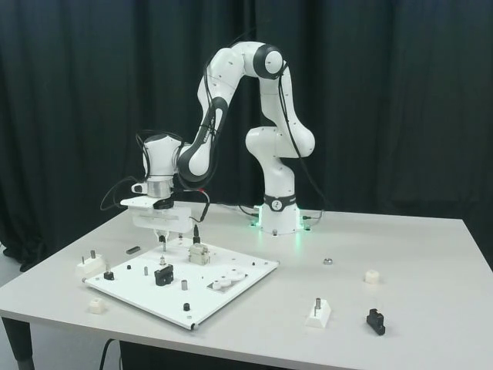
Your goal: Insert round peg 2.
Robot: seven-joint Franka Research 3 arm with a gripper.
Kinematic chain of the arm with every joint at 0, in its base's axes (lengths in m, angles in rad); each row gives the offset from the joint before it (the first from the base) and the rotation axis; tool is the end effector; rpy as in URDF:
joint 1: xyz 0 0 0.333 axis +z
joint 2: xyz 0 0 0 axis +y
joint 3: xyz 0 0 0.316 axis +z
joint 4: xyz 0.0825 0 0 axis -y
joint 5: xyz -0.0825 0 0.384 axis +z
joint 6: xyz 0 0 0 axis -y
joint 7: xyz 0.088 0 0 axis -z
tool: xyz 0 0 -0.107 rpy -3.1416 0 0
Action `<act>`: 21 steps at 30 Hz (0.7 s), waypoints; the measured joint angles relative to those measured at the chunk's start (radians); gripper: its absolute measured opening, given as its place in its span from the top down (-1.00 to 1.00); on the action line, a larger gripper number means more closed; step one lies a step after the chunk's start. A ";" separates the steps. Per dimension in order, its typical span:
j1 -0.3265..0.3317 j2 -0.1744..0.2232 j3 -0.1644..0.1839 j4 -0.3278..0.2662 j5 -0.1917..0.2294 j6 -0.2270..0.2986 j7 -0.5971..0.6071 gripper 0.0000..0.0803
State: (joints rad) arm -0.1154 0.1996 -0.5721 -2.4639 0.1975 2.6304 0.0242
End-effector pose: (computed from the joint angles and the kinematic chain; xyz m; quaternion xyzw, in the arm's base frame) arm 0.3644 -0.3143 0.2293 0.9058 -0.4236 0.0017 0.0063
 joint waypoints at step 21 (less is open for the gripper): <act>0.007 -0.001 0.004 0.010 0.011 0.004 -0.008 0.03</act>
